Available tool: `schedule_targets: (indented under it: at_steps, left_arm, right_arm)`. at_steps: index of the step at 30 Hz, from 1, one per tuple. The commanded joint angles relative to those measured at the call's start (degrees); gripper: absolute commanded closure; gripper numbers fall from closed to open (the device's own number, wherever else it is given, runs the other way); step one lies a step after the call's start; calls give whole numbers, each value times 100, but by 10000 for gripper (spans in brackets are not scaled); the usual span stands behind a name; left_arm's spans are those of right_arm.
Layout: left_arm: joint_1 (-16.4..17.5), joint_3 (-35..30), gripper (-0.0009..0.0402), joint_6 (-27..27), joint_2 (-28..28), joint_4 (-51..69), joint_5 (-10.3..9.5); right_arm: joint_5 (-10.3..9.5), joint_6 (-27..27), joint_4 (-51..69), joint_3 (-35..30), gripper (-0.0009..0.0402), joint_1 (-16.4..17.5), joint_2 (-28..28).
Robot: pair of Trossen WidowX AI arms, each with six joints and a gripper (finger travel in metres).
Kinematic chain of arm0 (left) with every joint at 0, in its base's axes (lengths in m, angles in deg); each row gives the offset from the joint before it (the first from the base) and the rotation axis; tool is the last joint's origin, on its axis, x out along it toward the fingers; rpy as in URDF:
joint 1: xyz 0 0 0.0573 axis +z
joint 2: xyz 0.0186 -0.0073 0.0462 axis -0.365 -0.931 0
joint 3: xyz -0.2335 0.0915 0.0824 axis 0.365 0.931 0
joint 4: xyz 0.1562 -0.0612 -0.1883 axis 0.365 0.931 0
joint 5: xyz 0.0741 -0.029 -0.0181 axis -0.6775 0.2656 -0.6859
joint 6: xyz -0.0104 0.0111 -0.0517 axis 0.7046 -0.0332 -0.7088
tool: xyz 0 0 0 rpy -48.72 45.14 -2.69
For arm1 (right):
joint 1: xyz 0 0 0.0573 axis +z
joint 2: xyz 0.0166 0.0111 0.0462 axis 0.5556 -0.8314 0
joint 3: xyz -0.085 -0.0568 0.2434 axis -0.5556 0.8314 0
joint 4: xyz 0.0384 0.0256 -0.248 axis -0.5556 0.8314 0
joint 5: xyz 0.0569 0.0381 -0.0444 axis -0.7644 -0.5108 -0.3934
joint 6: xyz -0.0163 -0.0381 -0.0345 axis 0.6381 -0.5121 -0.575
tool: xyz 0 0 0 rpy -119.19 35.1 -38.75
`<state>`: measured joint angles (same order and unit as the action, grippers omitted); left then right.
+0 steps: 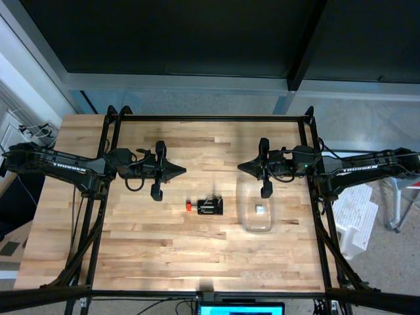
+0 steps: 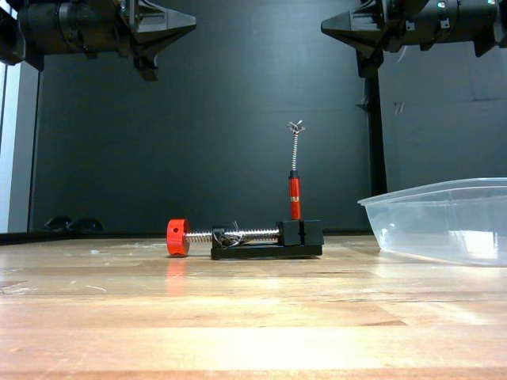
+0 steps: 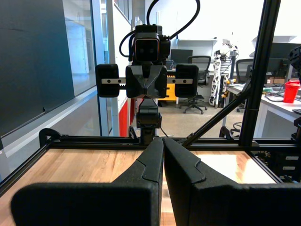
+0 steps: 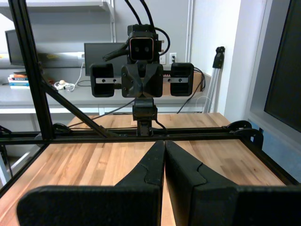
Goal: Pick the RCA connector and install on taskboard
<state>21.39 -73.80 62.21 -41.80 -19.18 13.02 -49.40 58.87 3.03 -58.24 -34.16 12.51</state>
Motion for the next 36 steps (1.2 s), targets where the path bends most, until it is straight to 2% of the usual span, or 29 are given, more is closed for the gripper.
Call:
schedule_targets:
  at_steps: [1, 36]
  left_arm:
    - [0, -2, 393, 2, 0, -2, 2]
    - [0, -2, 393, 2, 0, 0, 2]
  right_arm:
    - [2, 7, -11, -28, 393, 4, -2]
    - [2, 7, 15, -90, 393, 4, -2]
